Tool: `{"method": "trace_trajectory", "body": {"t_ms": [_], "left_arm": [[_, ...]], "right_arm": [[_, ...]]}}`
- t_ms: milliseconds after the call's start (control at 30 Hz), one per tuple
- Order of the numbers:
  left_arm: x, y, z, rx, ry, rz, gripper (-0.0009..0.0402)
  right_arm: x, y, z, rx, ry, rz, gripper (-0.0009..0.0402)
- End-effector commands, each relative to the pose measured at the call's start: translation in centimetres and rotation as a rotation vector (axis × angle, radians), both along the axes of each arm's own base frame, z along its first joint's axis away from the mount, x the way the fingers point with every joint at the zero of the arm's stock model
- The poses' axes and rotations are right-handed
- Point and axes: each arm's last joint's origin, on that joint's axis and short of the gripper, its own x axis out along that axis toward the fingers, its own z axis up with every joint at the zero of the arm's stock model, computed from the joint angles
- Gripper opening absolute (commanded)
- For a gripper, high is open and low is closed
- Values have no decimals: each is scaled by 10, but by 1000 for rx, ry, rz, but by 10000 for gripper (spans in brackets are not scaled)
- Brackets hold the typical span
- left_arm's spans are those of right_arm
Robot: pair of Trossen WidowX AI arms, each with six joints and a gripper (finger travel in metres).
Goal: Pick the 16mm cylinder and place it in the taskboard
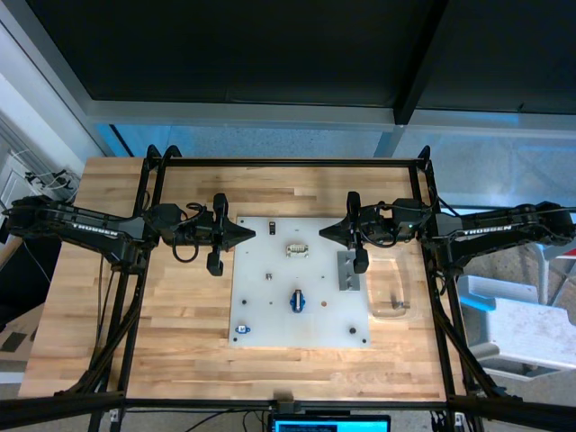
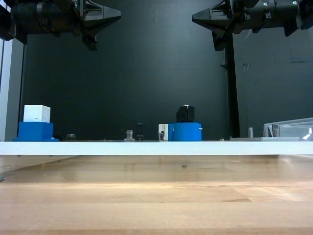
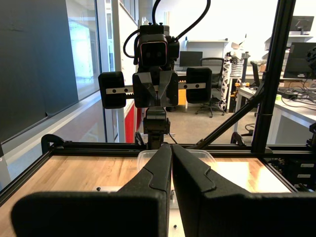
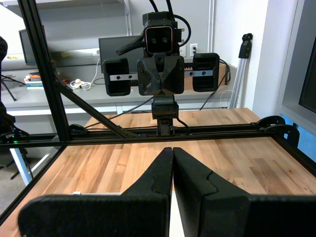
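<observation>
The jaws of the left gripper are closed, their tips meeting with nothing between them, as the left wrist view shows plainly. This gripper hangs well above the wooden table, pointing inward over the far left edge of the taskboard, a white square plate lying flat in the middle of the table. At the board's near left corner stands a small blue base with a white cube on top of it. Further right, near the board's far edge, sits the silver connector. Nearer the middle is the blue part, a round blue piece with a dark top. Toward the board's right edge lies the grey block, with its long side running away from the camera. Above that block's far end, the right gripper points inward to face the left one, held at about the same height. Its jaws are likewise pressed together and hold nothing. The two tips are well apart, with the connector below the gap between them. Just beside the board's right edge lies the clear tray. A small grey piece at its near end appears to be the 16mm cylinder, though it is too small to be sure, or to tell whether it stands or lies. It is inside the tray, off the board, and apart from both grippers.
</observation>
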Motion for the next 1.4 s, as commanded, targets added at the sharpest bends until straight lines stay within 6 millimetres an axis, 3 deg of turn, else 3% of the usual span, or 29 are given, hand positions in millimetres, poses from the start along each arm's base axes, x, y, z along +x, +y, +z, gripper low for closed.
{"method": "trace_trajectory", "body": {"t_ms": [33, 567, 967, 1400], "left_arm": [[0, 0, 0, 0, 0, 0, 0], [0, 0, 0, 0, 0, 0, 0], [0, 0, 0, 0, 0, 0, 0], [0, 0, 0, 0, 0, 0, 0]], "right_arm": [[0, 0, 1, 1, -9, 2, 0], [0, 0, 1, 45, 17, -2, 0], [0, 2, 11, 49, 255, -1, 0], [-13, 7, 23, 73, 551, -12, 0]]}}
